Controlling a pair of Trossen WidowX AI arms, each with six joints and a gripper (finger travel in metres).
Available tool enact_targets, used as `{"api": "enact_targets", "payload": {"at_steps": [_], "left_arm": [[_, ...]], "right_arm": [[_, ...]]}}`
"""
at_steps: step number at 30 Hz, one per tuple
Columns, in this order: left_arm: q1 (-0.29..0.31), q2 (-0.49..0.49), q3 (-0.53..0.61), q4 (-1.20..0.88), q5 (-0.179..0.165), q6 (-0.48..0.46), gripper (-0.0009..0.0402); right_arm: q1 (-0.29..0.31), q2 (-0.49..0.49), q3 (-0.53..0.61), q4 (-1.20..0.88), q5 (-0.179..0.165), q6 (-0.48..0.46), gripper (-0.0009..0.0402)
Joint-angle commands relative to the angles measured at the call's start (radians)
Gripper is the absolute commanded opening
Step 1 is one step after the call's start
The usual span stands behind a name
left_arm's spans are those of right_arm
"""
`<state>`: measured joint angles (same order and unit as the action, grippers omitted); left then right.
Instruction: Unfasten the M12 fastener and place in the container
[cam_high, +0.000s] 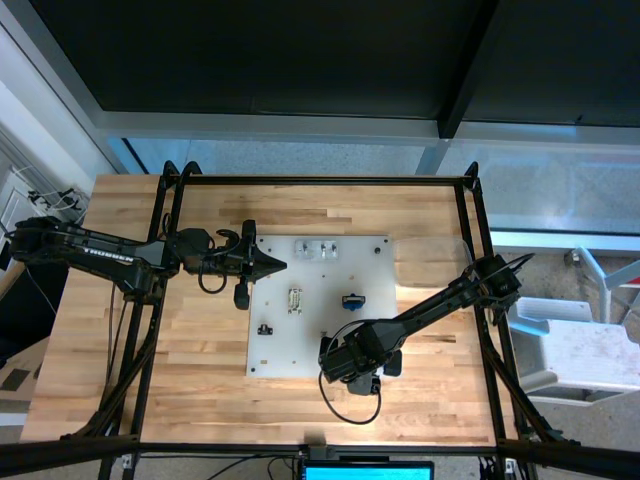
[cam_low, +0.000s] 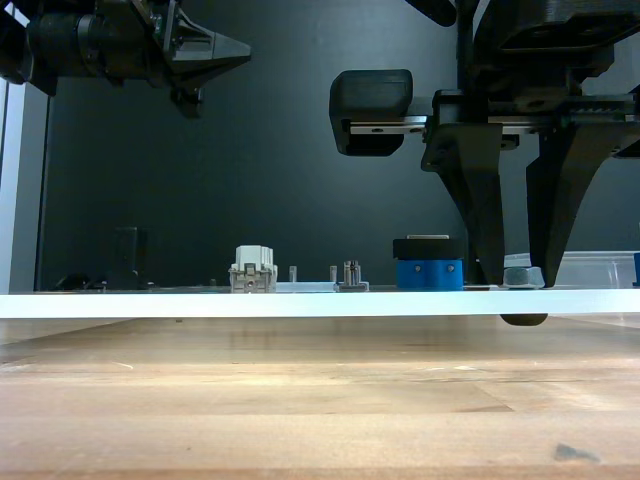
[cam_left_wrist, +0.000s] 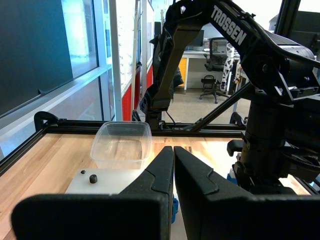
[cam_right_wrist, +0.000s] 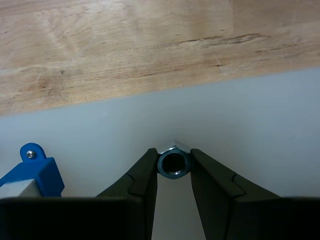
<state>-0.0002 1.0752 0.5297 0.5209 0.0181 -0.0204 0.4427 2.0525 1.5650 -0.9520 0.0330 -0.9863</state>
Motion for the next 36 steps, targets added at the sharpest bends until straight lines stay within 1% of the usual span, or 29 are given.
{"api": "enact_targets", "payload": {"at_steps": [1,4,14,16,18,20,22,24,27,28,31,33,34,36], "left_arm": [[0.0,0.0,0.0,0.0,0.0,0.0,0.0],[0.0,0.0,0.0,0.0,0.0,0.0,0.0],[0.0,0.0,0.0,0.0,0.0,0.0,0.0],[0.0,0.0,0.0,0.0,0.0,0.0,0.0],[0.0,0.0,0.0,0.0,0.0,0.0,0.0],[0.0,0.0,0.0,0.0,0.0,0.0,0.0],[0.0,0.0,0.0,0.0,0.0,0.0,0.0],[0.0,0.0,0.0,0.0,0.0,0.0,0.0],[0.0,0.0,0.0,0.0,0.0,0.0,0.0],[0.0,0.0,0.0,0.0,0.0,0.0,0.0],[0.0,0.0,0.0,0.0,0.0,0.0,0.0],[0.0,0.0,0.0,0.0,0.0,0.0,0.0],[0.0,0.0,0.0,0.0,0.0,0.0,0.0],[0.0,0.0,0.0,0.0,0.0,0.0,0.0]], "right_arm": [[0.0,0.0,0.0,-0.004,0.0,0.005,0.0018],[0.0,0.0,0.0,-0.005,-0.001,0.005,0.0047],[0.003,-0.012,0.0,-0.014,0.0,0.013,0.0187],[0.006,-0.023,0.0,-0.021,0.0,0.015,0.0205],[0.008,-0.037,0.0,-0.031,0.0,0.052,0.0217],[0.01,-0.052,0.0,-0.035,0.0,0.131,0.0222],[0.011,-0.067,0.0,-0.034,0.0,0.266,0.0221],[0.011,-0.079,0.0,-0.034,0.0,0.443,0.0216],[0.013,-0.09,0.0,-0.034,0.001,0.747,0.02],[0.014,-0.097,-0.002,-0.035,0.001,0.821,0.0192],[0.024,-0.106,-0.016,-0.032,0.0,0.964,0.0157],[0.028,-0.111,-0.031,-0.013,0.0,1.052,0.0125],[0.029,-0.112,-0.039,0.0,-0.005,1.093,0.0107],[0.031,-0.114,-0.047,0.019,-0.038,1.148,0.0066]]}}
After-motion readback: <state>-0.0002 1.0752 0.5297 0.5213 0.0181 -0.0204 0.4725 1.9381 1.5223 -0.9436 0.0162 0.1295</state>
